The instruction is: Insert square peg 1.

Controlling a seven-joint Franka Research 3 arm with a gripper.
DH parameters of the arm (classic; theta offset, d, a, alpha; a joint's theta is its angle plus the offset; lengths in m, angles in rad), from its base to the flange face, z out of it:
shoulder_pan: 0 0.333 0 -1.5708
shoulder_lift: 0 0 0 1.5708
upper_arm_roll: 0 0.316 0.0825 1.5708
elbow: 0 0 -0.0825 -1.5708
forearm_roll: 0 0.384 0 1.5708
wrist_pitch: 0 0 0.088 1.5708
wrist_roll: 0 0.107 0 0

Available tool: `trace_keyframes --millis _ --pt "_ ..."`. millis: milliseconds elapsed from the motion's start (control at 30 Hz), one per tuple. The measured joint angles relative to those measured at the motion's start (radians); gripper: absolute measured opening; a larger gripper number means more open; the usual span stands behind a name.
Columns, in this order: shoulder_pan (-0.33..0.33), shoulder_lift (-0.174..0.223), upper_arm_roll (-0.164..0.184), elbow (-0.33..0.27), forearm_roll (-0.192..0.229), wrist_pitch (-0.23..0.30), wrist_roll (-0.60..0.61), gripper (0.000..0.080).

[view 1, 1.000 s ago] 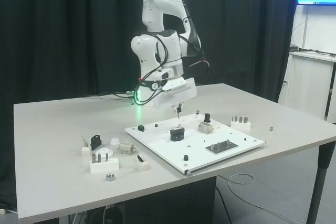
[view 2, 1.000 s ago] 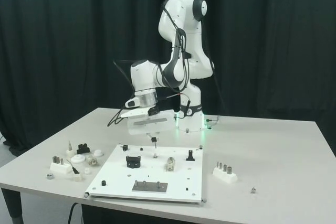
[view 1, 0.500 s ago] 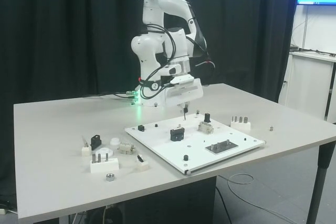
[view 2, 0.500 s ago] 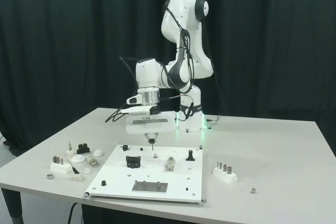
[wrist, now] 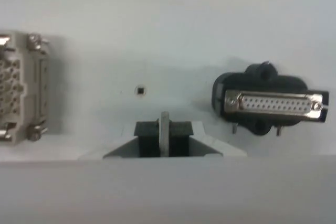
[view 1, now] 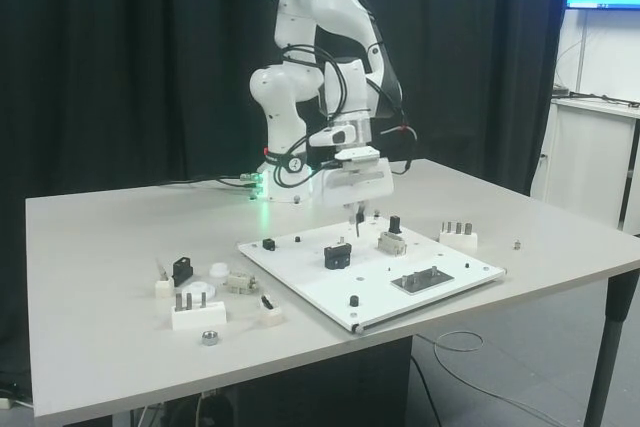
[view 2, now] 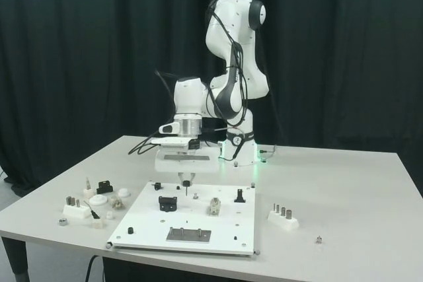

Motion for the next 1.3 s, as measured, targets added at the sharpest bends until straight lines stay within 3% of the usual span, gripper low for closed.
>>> trace_keyframes --millis 233,733,1300 --pt "-0.001 0.032 0.0 0.026 0.003 -0.014 0.023 0.0035" --pt "-0.002 0.085 0.0 0.095 0.004 -0.101 0.073 0.0035" --pt "0.005 0.135 0.006 0.128 0.004 -0.114 0.11 0.0035"
